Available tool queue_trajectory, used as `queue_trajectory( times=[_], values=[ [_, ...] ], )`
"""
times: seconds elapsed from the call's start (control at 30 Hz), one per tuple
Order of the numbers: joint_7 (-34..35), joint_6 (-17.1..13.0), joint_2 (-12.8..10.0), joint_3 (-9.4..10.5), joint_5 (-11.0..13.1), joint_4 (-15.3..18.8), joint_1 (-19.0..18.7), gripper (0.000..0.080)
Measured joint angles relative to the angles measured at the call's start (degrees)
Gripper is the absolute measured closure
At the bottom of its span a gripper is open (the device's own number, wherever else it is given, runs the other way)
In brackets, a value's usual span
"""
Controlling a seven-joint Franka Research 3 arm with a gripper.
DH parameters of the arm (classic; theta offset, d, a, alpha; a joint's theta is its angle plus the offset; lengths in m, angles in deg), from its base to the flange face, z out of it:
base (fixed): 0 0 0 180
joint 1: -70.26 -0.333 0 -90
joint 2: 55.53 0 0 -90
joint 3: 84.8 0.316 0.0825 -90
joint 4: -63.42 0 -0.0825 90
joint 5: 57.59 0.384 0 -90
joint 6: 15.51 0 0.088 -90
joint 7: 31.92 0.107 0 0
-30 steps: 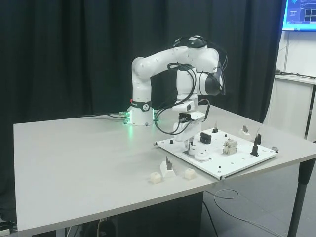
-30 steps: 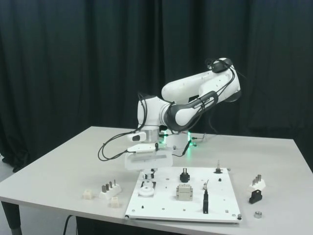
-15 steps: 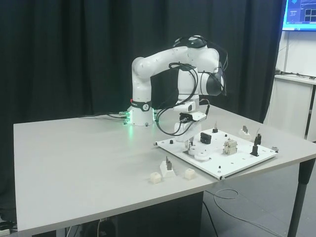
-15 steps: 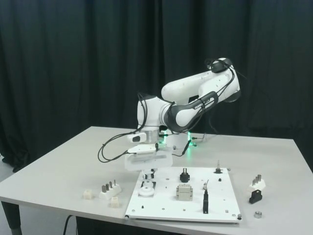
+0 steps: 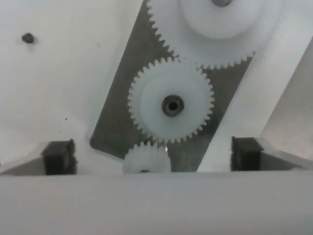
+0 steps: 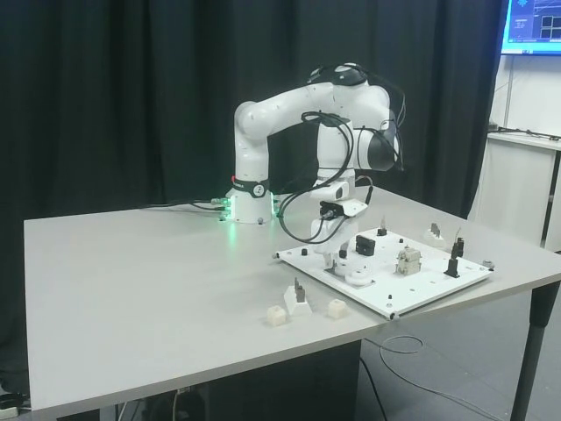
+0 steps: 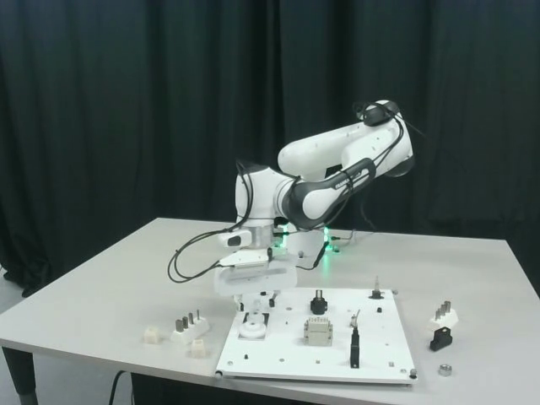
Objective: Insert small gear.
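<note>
Gripper [image 5: 149, 159] fingers [image 5: 58, 156] were spread wide apart in the wrist view, nothing pinched between them. The small gear [image 5: 146, 159] sat between them on the grey plate [image 5: 120, 110], its teeth right up against the middle gear [image 5: 171, 100], which in turn met the big gear [image 5: 215, 29]. Whether it was fully seated on its peg, can't tell.

First room view: the white arm [image 6: 289, 110] reached down to the white board [image 6: 386, 272], the gripper [image 6: 337, 253] hanging just above the gear stack [image 6: 355, 272] near the board's edge facing the arm's base. Small white blocks [image 6: 302, 307] sat on the table [image 6: 131, 281] beside the board.

Second room view: the gripper [image 7: 253, 297] hovered over the gears [image 7: 251, 326] by the board's [image 7: 321, 359] left edge.
</note>
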Motion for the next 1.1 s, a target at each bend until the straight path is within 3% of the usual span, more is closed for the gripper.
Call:
queue_trajectory(
  times=[0.03, 0.2, 0.23, 0.7, 1.1],
  values=[
    [0.0, 0.0, 0.0, -0.01, -0.1, -0.05, 0.08, 0.0087],
    [0.08, 0.0, 0.0, -0.35, -0.7, -0.13, 0.41, 0.0087],
    [0.14, 0.02, 0.0, -0.49, -0.87, -0.13, 0.47, 0.0024],
    [2.88, 1.6, -0.01, -3.23, -2.75, -0.55, 1.73, 0.0003],
    [4.82, 1.83, 0.03, -3.21, -2.75, -3.27, 4.95, 0.0003]
  ],
)
